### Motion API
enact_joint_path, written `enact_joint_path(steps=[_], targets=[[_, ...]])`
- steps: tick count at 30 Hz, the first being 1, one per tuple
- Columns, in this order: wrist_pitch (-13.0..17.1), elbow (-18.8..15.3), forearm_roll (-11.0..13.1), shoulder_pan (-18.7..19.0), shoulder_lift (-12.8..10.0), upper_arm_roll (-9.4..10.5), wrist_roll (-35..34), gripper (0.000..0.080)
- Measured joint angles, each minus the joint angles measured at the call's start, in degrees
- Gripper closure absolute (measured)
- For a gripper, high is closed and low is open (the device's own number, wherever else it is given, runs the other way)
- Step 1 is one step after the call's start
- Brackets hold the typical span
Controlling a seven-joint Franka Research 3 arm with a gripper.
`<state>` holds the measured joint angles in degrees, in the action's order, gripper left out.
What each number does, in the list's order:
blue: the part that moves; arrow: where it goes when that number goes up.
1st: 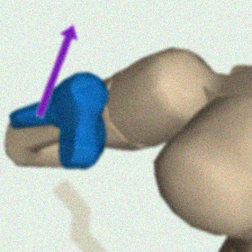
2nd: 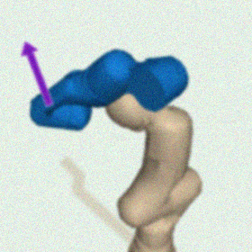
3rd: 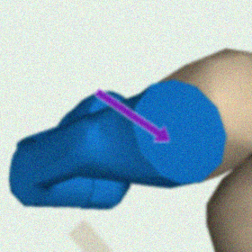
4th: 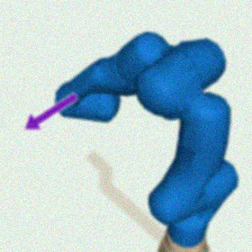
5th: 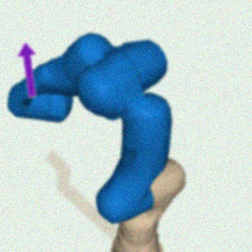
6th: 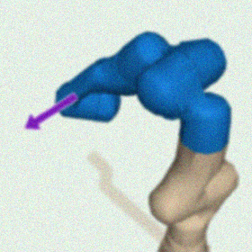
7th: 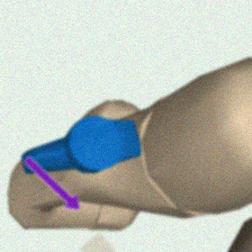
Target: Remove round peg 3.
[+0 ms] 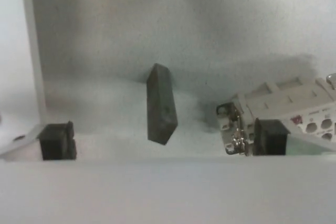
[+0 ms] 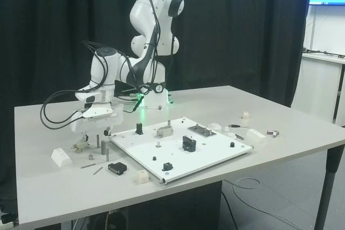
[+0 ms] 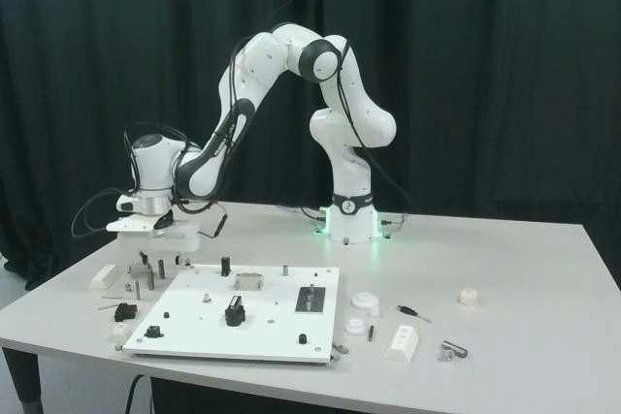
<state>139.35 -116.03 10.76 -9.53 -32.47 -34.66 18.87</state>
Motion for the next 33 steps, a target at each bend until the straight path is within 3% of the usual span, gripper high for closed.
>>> enact_joint_path(steps=[2, 3, 8, 9, 33], targets=[[-0.56, 0.40, 0.00, 0.00, 0.00, -0.06, 0.02, 0.0205], [-0.91, 0.64, 0.00, -0.01, 0.00, -0.08, 0.02, 0.0047], [-2.84, 1.88, 0.00, -0.01, 0.01, -0.20, 0.03, 0.0047], [-3.22, 2.13, 0.00, -0.01, 0.01, -0.23, 0.03, 0.0012], [-9.79, 6.46, -0.02, 0.01, 0.67, -0.88, 0.00, 0.0003]])
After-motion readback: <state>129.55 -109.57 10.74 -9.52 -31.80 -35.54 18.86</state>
